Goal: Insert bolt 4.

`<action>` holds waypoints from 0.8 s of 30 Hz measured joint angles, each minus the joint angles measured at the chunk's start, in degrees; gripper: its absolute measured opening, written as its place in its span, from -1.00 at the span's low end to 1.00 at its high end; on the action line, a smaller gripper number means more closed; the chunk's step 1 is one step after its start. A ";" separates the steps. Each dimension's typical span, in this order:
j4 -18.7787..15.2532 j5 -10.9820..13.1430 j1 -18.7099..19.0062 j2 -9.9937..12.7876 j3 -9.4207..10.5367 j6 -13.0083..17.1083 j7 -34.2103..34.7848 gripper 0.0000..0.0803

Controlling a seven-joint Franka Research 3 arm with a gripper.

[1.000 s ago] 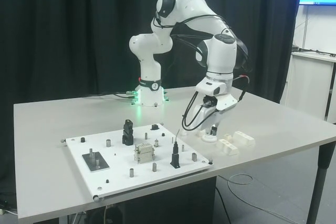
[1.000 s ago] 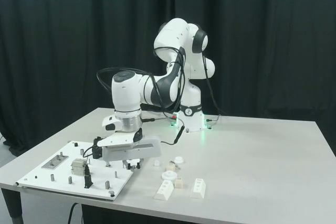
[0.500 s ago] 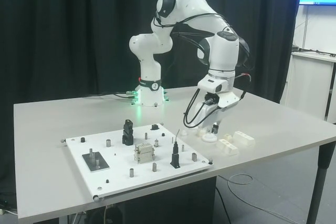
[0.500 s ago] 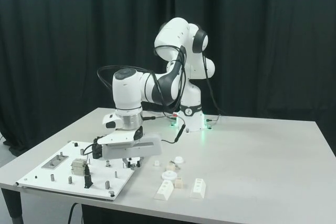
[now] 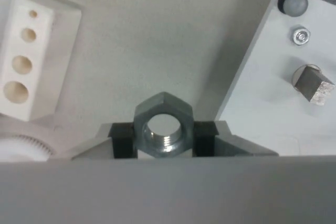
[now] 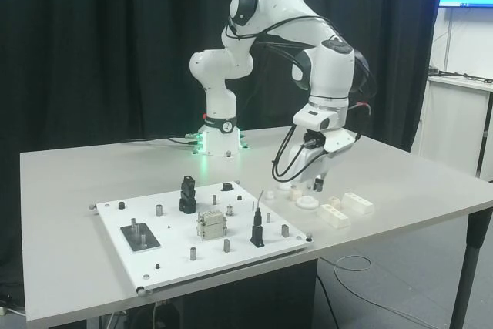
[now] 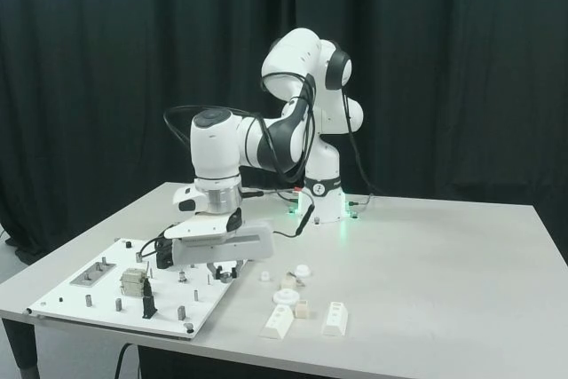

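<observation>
Grey table before black curtain: the grey hexagonal threaded metal piece, the bolt-4 part, sits pinched in my claw. I have risen from the white parts, carrying it beside the white assembly board; insertion remains.

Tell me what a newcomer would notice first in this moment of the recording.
The white arm reaching over the grey table, its claw hanging just past the edge of the white board studded with small parts. In the wrist view, the claw is shut on a grey hex nut. Beside it on the table lies a white block with four holes.
</observation>
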 joint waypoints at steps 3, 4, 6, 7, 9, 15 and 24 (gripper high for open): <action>0.33 -0.16 0.01 0.00 0.00 -0.09 0.00 -0.44; 0.42 -0.17 0.01 0.00 0.00 -0.13 0.00 -0.44; 0.61 -0.19 0.02 0.00 0.00 -0.24 0.00 -0.44; 0.72 -0.20 0.03 0.00 0.00 -0.32 0.00 -0.44; 0.93 -0.23 0.03 0.00 0.00 -0.55 0.00 -0.44; 1.54 -0.64 0.03 0.00 0.00 -1.23 0.00 -0.44; 1.94 -2.60 -0.33 -0.02 -0.15 -1.29 0.16 -0.44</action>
